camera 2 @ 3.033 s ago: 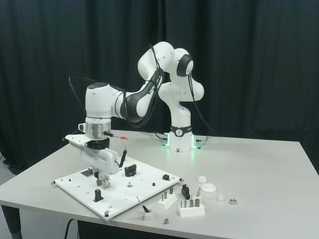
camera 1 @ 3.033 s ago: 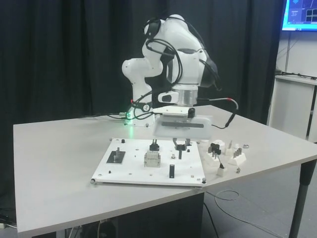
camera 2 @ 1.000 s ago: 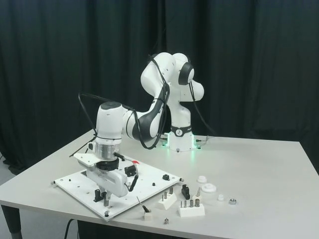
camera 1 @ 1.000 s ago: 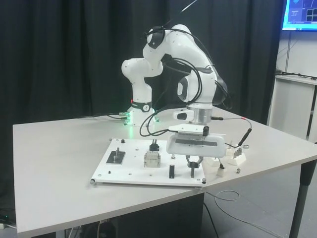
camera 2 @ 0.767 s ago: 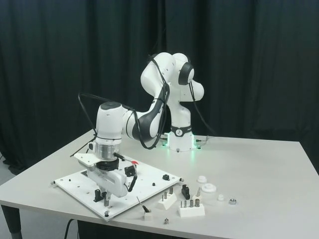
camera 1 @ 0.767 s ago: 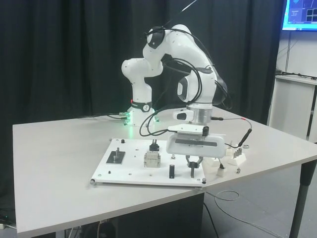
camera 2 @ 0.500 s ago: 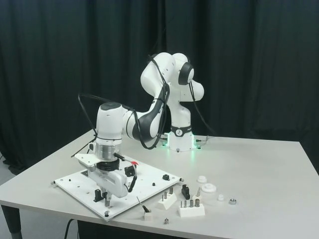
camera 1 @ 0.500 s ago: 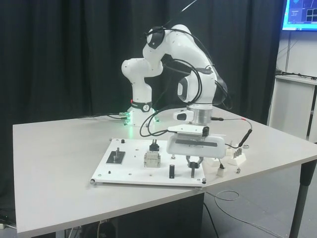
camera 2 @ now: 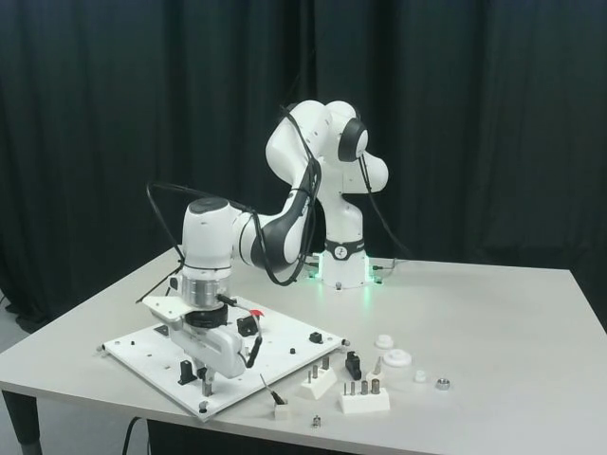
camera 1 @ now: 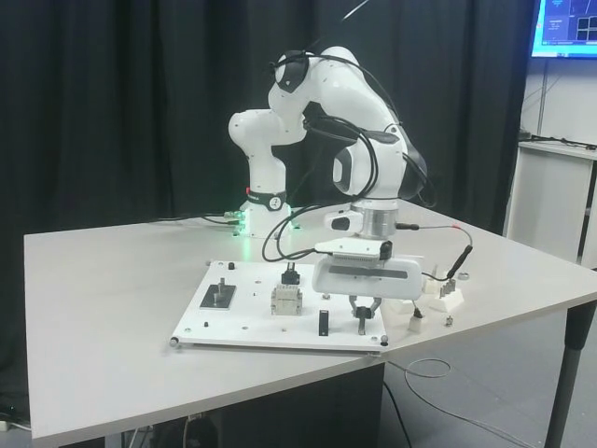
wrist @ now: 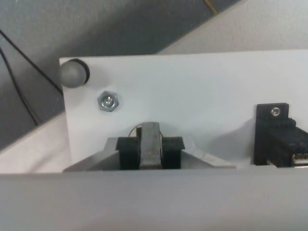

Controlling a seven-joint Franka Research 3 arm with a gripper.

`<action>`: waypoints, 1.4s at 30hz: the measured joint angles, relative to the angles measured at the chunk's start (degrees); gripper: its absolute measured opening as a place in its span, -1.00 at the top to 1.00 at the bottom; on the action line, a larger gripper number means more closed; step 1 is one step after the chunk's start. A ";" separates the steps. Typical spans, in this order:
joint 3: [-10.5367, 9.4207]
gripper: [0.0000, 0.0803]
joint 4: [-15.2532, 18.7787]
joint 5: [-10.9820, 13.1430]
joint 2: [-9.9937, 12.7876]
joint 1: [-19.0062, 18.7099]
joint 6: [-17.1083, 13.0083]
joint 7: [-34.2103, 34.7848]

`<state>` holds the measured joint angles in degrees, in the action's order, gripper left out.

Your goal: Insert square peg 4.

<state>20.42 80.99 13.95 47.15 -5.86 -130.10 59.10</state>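
Observation:
My gripper (wrist: 149, 155) is shut on a grey square peg (wrist: 149, 137), which stands upright between the black finger pads (wrist: 126, 153). The peg's lower end is at the white board (wrist: 192, 96), beside a hex nut (wrist: 108, 101) and the board's corner foot (wrist: 73, 73). A faint round outline shows on the board just behind the peg. From the first room view, the gripper (camera 1: 361, 315) stands low over the front right corner of the board (camera 1: 252, 313). The second room view also shows the gripper (camera 2: 203, 377) low over the near edge of the board (camera 2: 237, 374).
A black upright block (camera 1: 323, 322) stands on the board close beside the gripper and shows as a black block (wrist: 275, 134) in the wrist view. White holders with pegs (camera 1: 446, 294) and a white holder (camera 2: 363, 398) lie on the grey table (camera 1: 112, 308) off the board. Another fixture (camera 1: 286, 299) sits mid-board.
Three seconds ago the gripper hung over the middle of the board; it has since travelled to the front corner and sunk lower. In the last half second it dropped only slightly.

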 joint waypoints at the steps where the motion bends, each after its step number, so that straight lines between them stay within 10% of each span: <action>1: -0.02 0.76 0.02 0.00 0.00 0.01 0.01 -0.18; 42: -0.55 0.76 -0.06 0.64 0.02 0.39 0.68 -1.64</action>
<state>19.86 80.93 14.59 47.17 -5.47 -129.42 57.47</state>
